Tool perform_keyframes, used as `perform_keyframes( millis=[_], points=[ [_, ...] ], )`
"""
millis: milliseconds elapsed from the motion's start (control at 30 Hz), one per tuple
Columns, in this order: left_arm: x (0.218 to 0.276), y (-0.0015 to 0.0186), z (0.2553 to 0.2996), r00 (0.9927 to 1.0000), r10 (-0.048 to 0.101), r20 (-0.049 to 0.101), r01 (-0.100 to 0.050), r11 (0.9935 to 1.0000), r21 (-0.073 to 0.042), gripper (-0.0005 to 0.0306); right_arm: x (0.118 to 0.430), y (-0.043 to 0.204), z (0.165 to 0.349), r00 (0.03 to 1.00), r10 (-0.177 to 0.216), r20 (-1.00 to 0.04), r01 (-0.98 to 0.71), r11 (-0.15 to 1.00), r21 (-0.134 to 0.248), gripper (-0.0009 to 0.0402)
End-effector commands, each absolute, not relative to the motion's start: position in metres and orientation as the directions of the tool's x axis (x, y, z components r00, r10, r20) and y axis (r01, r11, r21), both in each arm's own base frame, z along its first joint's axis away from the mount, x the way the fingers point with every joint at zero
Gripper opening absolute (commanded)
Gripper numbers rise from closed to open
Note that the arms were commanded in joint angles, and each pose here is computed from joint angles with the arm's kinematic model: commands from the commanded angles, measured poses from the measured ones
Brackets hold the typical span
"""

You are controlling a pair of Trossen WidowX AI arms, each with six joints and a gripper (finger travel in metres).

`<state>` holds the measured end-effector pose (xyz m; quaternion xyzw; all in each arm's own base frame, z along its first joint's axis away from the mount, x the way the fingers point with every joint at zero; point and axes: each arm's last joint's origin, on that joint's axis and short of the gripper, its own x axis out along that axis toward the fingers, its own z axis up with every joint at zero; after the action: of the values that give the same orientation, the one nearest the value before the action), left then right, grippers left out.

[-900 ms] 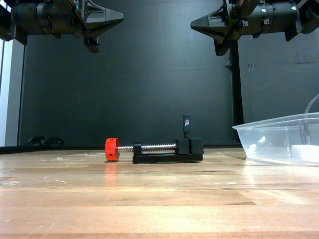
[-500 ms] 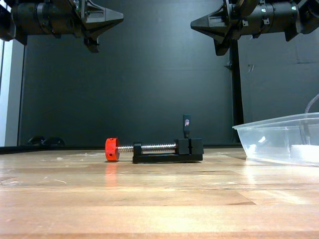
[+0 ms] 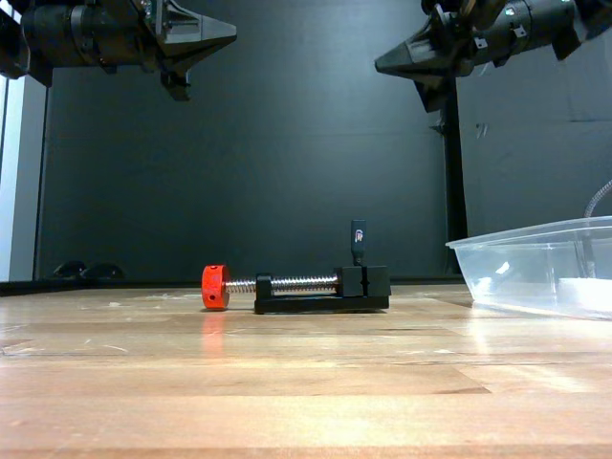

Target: Pick the USB-C connector and install on taskboard

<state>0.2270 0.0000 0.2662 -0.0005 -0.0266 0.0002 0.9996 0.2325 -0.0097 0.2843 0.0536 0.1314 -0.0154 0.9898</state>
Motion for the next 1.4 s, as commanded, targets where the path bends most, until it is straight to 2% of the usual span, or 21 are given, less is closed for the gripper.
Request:
perform_keyframes(
  millis=[33, 333, 567, 767, 1000, 1167, 1267, 1400],
  points=[
    [0.2269, 0.0001, 0.2665, 0.99852, 0.001, 0.054, -0.001, 1.00000, -0.001, 0.0000, 0.230, -0.006, 0.290, 0.928, -0.001, -0.374, 0.044, 0.993, 0.107, 0.0000],
    [0.2270, 0.0000, 0.2664, 0.99854, 0.000, 0.054, 0.000, 1.00000, -0.001, 0.0000, 0.215, 0.009, 0.301, 0.770, 0.048, -0.636, 0.066, 0.986, 0.155, 0.0000],
    [0.2270, 0.0000, 0.2664, 0.99854, 0.000, 0.054, 0.000, 1.00000, -0.001, 0.0000, 0.197, 0.015, 0.306, 0.622, 0.039, -0.782, 0.110, 0.984, 0.137, 0.0000],
    [0.2270, 0.0000, 0.2664, 0.99854, 0.000, 0.054, 0.000, 1.00000, -0.001, 0.0000, 0.192, 0.021, 0.310, 0.507, 0.047, -0.861, 0.160, 0.976, 0.148, 0.0000],
    [0.2270, 0.0001, 0.2664, 0.99854, 0.001, 0.054, -0.001, 1.00000, -0.001, 0.0000, 0.196, 0.027, 0.312, 0.337, 0.037, -0.941, 0.191, 0.976, 0.106, 0.0000],
    [0.2270, 0.0000, 0.2664, 0.99854, 0.000, 0.054, 0.000, 1.00000, -0.001, 0.0000, 0.201, 0.033, 0.304, 0.256, 0.031, -0.966, 0.179, 0.981, 0.079, 0.0002],
    [0.2270, 0.0000, 0.2664, 0.99854, 0.000, 0.054, 0.000, 1.00000, -0.001, 0.0000, 0.205, 0.036, 0.297, 0.215, 0.028, -0.976, 0.169, 0.983, 0.065, 0.0017],
    [0.2270, 0.0000, 0.2664, 0.99854, 0.000, 0.054, 0.000, 1.00000, -0.001, 0.0000, 0.209, 0.040, 0.290, 0.184, 0.020, -0.983, 0.159, 0.986, 0.050, 0.0062]
  ],
)
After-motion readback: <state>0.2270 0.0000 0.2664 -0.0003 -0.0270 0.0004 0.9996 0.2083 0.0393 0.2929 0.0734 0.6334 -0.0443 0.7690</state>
